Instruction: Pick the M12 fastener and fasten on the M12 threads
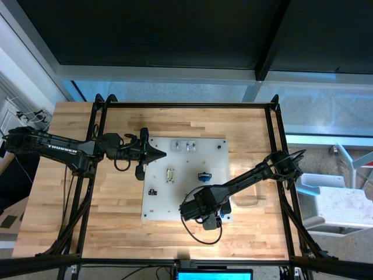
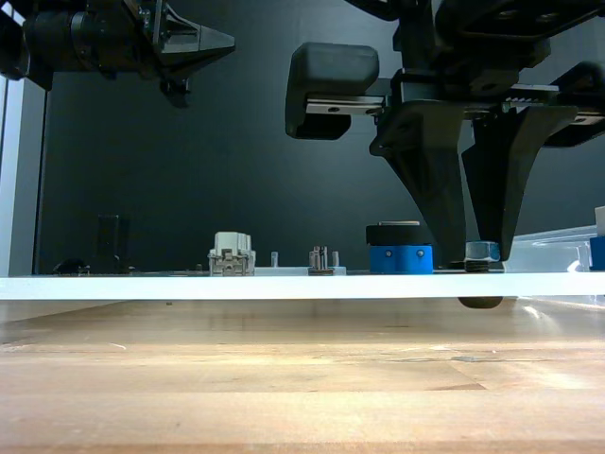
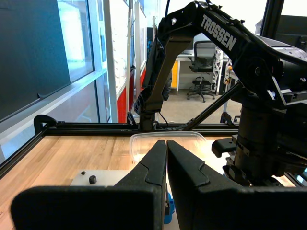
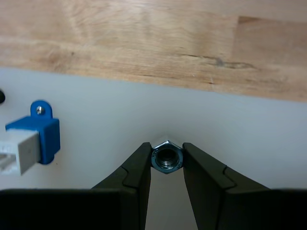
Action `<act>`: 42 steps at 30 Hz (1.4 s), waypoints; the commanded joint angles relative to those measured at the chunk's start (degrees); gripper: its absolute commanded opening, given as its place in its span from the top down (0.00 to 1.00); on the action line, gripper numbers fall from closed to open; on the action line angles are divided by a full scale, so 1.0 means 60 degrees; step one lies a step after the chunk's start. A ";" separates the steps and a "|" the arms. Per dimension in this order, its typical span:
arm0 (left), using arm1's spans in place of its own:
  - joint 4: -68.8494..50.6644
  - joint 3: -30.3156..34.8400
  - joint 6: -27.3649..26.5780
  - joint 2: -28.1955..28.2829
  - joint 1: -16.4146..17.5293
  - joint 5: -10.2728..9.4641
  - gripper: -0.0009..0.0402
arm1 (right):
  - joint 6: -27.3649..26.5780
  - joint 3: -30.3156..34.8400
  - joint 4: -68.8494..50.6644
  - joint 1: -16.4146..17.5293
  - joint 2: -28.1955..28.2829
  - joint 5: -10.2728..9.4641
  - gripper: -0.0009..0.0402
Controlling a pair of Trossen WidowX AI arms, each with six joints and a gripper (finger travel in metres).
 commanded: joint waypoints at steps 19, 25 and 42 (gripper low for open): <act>0.0004 0.0004 0.0000 0.0000 0.0000 0.0000 0.98 | 0.7220 0.0011 -0.0018 -0.0007 -0.0022 0.0095 0.89; 0.0004 0.0004 0.0000 0.0000 0.0000 0.0000 0.98 | 0.9293 0.0011 -0.0022 -0.0007 -0.0026 0.0091 0.89; 0.0004 0.0004 0.0000 0.0000 0.0000 0.0000 0.98 | 1.5970 0.0011 -0.0025 -0.0004 -0.0026 0.0087 0.89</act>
